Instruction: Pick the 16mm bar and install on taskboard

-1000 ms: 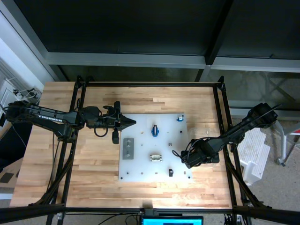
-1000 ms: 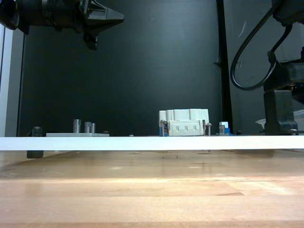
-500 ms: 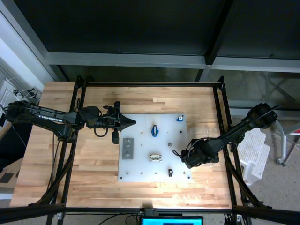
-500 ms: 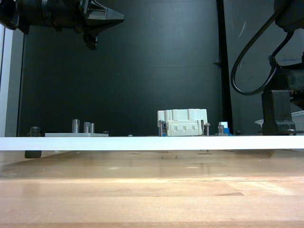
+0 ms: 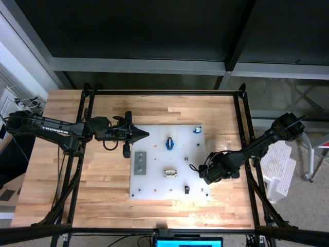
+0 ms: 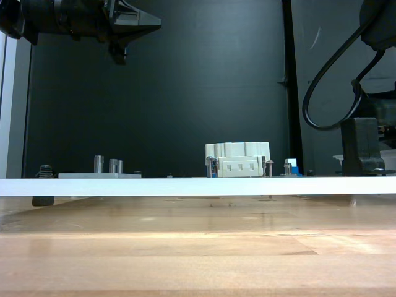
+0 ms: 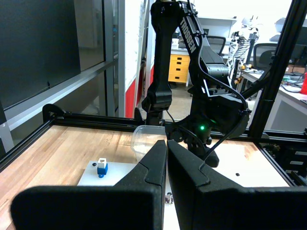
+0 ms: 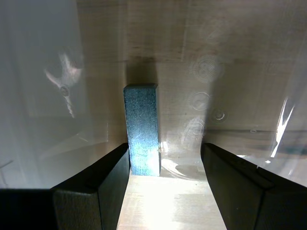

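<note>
The 16mm bar (image 8: pixel 142 129), a dark blue-grey block, lies flat and free on the wood, seen only in the right wrist view. My right gripper (image 8: pixel 164 158) stands open around it, with the bar close against one finger (image 8: pixel 103 184) and a wide gap to the other. From above, the right gripper (image 5: pixel 206 174) points down just off the right edge of the white taskboard (image 5: pixel 154 191); it shows at table level as well (image 6: pixel 364 154). My left gripper (image 5: pixel 145 135) is shut and empty, high over the board's back-left edge (image 6: pixel 156 23) (image 7: pixel 166 143).
On the board are a grey block with short pegs (image 5: pixel 140 163) (image 6: pixel 109 166), a white connector (image 5: pixel 171 173) (image 6: pixel 238 158) and a blue part (image 5: pixel 170 143). A clear plastic bowl (image 7: pixel 146 141) stands by the right arm. Black frame rails (image 5: pixel 242 128) run along both table sides.
The right arm and its cable loop have shifted slightly, the gripper staying low at the board's right edge. The left arm has not moved.
</note>
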Available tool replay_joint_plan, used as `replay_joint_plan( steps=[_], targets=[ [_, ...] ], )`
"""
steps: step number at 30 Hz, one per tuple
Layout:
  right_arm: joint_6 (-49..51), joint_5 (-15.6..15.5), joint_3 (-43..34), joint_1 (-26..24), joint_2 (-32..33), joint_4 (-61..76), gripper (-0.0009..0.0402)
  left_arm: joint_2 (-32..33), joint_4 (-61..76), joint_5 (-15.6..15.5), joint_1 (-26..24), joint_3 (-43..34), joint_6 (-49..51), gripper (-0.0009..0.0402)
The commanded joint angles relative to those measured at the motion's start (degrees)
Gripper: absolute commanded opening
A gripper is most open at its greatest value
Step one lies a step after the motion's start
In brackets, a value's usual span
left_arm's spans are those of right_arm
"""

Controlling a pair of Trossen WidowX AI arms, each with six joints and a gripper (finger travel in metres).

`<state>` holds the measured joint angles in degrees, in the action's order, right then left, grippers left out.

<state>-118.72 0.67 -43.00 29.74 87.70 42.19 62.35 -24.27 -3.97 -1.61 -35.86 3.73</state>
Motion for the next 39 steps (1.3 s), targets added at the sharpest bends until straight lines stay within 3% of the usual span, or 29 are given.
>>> replay_joint_plan(
  steps=[1,22,31,39],
  targets=[
    [0.9,-0.2,0.1,0.0,0.1,0.4,0.0203,0.0,0.0,0.0,0.0,0.0,0.0,0.0001],
    [6.7,-0.2,-0.7,0.0,-0.5,0.2,0.0058,0.0,0.0,0.0,0.0,0.0,0.0,0.0001],
    [12.2,0.6,-0.7,0.0,-4.4,3.6,0.0033,0.0,0.0,0.0,0.0,0.0,0.0,0.0001],
    [29.9,1.3,-1.5,0.0,-12.1,8.7,0.0031,0.0,0.0,0.0,0.0,0.0,0.0,0.0001]
  ],
)
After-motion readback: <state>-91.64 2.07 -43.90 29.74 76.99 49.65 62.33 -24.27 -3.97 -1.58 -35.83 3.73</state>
